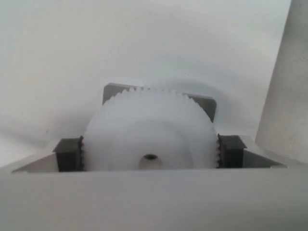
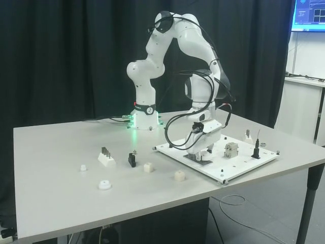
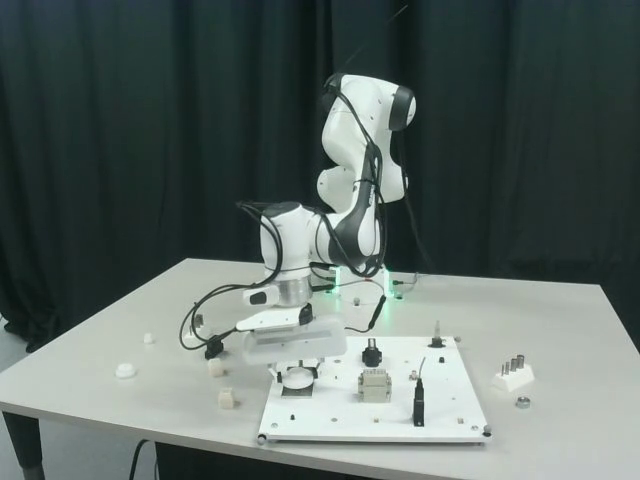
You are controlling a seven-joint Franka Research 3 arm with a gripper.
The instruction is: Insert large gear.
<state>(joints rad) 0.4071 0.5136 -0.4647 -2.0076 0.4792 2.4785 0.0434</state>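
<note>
A: Wrist view first, quick. What's the gripper (image 1: 150, 153) got?

B: A white gear (image 1: 150, 130). The two black fingers (image 1: 70, 154) press on its toothed rim from opposite sides, spread about as wide as the gear itself. Small bore hole shows near the gear's middle.

A: Under it?

B: A grey plate (image 1: 111, 90) peeks out behind the gear, flat on a white board (image 1: 144, 43). Can't tell whether the gear touches the plate. A pale upright surface stands off to one side of the fingers; can't identify it.

A: First room view.

B: Gripper (image 2: 201, 152) is low over the board (image 2: 244, 165), the gear hidden behind it. Beyond the gripper on the board: a small grey block (image 2: 231, 150), then a black post (image 2: 256, 150). Black cables (image 2: 175, 133) loop down close beside the wrist. On the grey table (image 2: 61, 173), away from the board: a black clip (image 2: 131, 159), two small cubes (image 2: 148, 167), a white round piece (image 2: 104, 185), a bracket with pins (image 2: 106, 157).

A: Second room view.

B: Gripper (image 3: 297, 362) right above the gear (image 3: 298, 377), which sits at the board's (image 3: 450, 415) near-left area. The grey block (image 3: 374, 385) is just beside it, a black knob (image 3: 372, 353) near, the black post (image 3: 419, 405) further along. Board edge is close on the gear's outer side; open table beyond that.
</note>
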